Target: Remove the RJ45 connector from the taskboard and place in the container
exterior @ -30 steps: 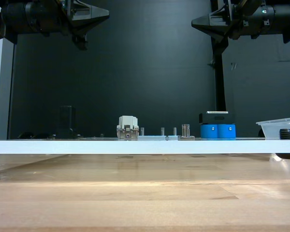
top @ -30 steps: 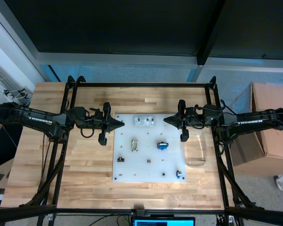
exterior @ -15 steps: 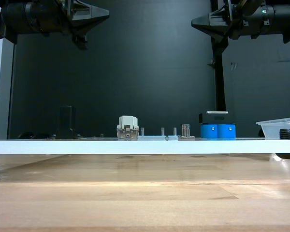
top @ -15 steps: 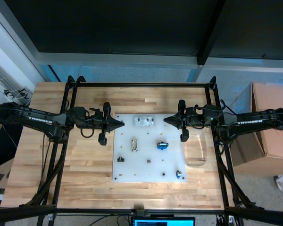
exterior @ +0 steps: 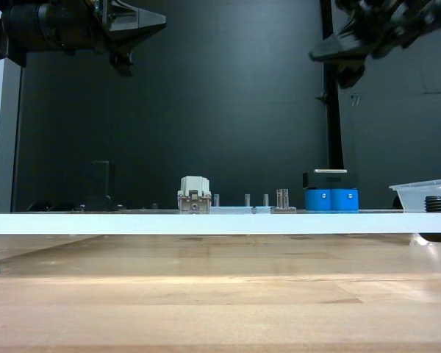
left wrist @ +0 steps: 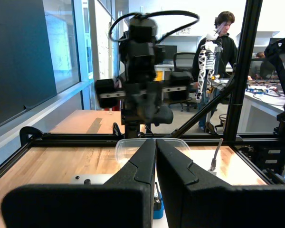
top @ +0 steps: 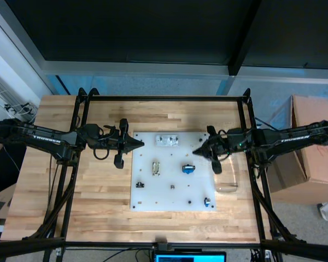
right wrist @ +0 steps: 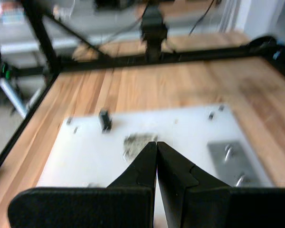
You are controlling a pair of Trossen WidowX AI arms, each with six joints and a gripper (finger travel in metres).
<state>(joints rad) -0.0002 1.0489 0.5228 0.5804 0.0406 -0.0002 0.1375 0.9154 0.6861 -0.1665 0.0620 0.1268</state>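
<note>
Two closed, empty sets: left jaws level above board edge; right jaws opposite, tilted toward seated RJ45 connector, likely pre-approach.

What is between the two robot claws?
Seen in the high view: the left gripper and right gripper, both shut, hang above the white board; roughly under the gap between them sits a silver plate.
</note>
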